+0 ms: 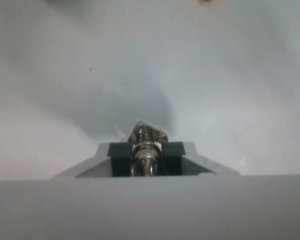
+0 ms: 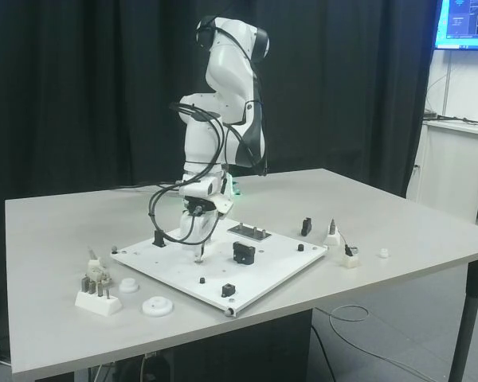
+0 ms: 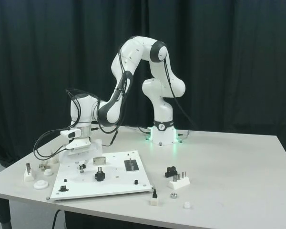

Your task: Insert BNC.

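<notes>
In the wrist view a metal BNC connector [image 1: 146, 150] stands upright between black pads, and my gripper [image 1: 146, 167] is shut on it. Beneath it lies the bare surface of the white board [image 1: 90, 75], darkened by the connector's shadow. No socket shows in that view. From the first room view my gripper [image 2: 199, 241] hangs low over the left middle of the white board [image 2: 279, 263], with the connector's tip [image 2: 197, 256] at or just above the surface. In the second room view my gripper [image 3: 81, 157] is over the board's far left part [image 3: 119, 183].
The board carries a black block [image 2: 243, 253], a smaller black part [image 2: 229, 288] and a grey fixture [image 2: 249, 231]. A white holder with pegs [image 2: 95, 288] and white discs [image 2: 155, 306] lie off its left corner. Small parts [image 2: 333, 231] sit to its right. A black cable [image 2: 163, 211] loops from the wrist.
</notes>
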Motion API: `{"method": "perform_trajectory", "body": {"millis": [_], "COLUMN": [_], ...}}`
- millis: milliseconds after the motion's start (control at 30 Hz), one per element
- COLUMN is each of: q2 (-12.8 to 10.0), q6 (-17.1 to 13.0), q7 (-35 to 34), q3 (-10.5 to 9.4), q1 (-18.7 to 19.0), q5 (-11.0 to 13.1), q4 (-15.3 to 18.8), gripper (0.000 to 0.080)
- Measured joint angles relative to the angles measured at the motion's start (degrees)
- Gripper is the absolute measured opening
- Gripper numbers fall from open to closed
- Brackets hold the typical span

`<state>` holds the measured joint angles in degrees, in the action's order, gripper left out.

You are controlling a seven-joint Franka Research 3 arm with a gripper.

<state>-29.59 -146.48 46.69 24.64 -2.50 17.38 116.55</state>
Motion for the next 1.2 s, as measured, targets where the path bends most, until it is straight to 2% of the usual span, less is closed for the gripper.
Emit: {"method": "perform_trajectory", "body": {"millis": [433,800,967,1200], "q2": [-0.04,-0.04,-0.05,-0.07], "q6": [0.02,0.02,-0.02,-0.1], "q7": [7.56,10.9,15.37,17.19], "q3": [0.01,0.03,0.03,0.03], "q1": [0.0,-0.01,-0.01,0.01], "q5": [0.0,-0.01,-0.03,-0.03], "q4": [-0.05,-0.05,-0.05,-0.04], "gripper": [0.0121,0.0121,0.0121,0.0121]}}
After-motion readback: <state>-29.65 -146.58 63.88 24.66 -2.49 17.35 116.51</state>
